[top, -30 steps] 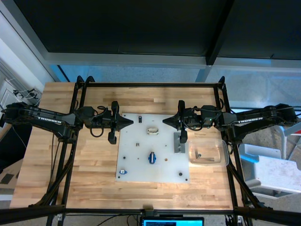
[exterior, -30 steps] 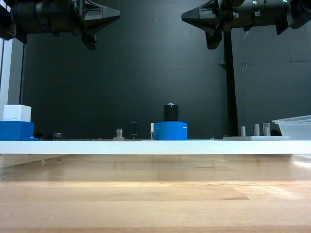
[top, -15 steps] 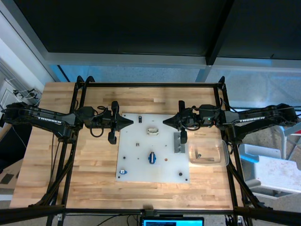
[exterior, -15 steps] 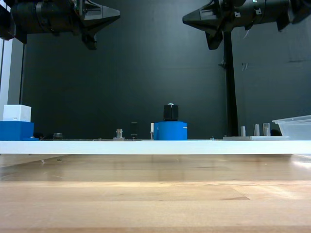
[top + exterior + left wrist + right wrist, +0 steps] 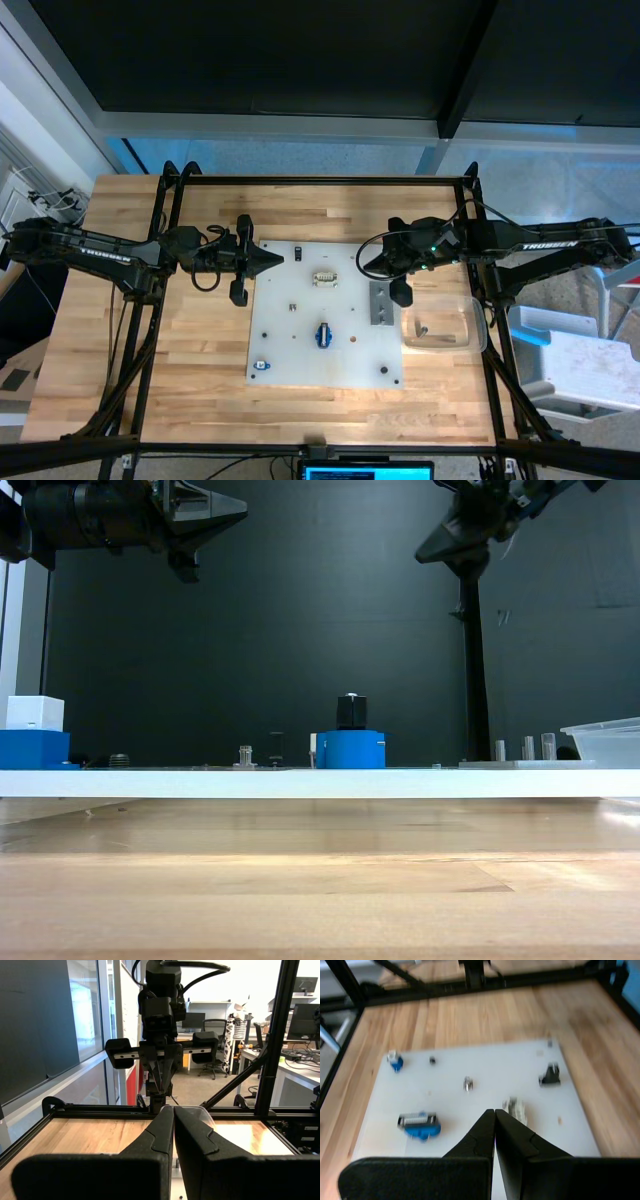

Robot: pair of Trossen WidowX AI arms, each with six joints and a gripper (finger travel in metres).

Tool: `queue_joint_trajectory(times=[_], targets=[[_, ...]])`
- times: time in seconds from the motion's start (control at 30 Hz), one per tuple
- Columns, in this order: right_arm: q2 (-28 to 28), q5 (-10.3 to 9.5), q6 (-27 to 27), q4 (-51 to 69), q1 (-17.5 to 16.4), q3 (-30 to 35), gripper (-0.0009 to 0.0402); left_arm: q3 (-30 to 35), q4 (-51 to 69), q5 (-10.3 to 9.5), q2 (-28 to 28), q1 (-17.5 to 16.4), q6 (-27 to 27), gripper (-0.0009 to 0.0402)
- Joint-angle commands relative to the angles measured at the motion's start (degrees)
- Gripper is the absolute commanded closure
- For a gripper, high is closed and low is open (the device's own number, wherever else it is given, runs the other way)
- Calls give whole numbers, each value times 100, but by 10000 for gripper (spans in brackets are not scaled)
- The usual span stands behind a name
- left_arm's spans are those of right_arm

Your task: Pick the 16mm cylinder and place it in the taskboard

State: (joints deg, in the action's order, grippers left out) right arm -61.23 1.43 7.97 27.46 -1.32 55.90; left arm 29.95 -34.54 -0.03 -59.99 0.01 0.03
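Above the taskboard [image 5: 300,345], left gripper [image 5: 270,257] and right gripper [image 5: 363,262] hover clamped empty; the 16mm cylinder [image 5: 423,327] lies unpicked in the tray [image 5: 478,338] alongside.

The taskboard [image 5: 485,1067] is blurred in the right wrist view.

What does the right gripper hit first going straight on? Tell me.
Probably the white board, close beside the beige connector; depth is unclear. The right gripper tilts down over it, shut. The left gripper hangs over the board's left edge, shut.
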Motion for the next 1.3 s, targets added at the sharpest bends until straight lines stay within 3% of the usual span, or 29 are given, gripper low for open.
queue_joint_trajectory(times=[0.03, 0.27, 0.67, 0.83, 1.3], targets=[[-4, 2, 297, 651, -15, 219, 393, 0, 0, 2, -2, 0, 2, 393], [-4, -2, 822, 1915, -76, 505, 393, 0, 0, 2, -2, -2, 2, 393], [-4, -4, 1851, 3757, -466, 807, 393, 0, 0, 2, -2, -2, 0, 393], [-35, -157, 2144, 4253, -776, 804, 393, 0, 0, 2, -2, 0, 2, 393], [-245, -101, 2986, 4747, -1779, 798, 393, 0, 0, 2, -2, 0, 2, 393]])
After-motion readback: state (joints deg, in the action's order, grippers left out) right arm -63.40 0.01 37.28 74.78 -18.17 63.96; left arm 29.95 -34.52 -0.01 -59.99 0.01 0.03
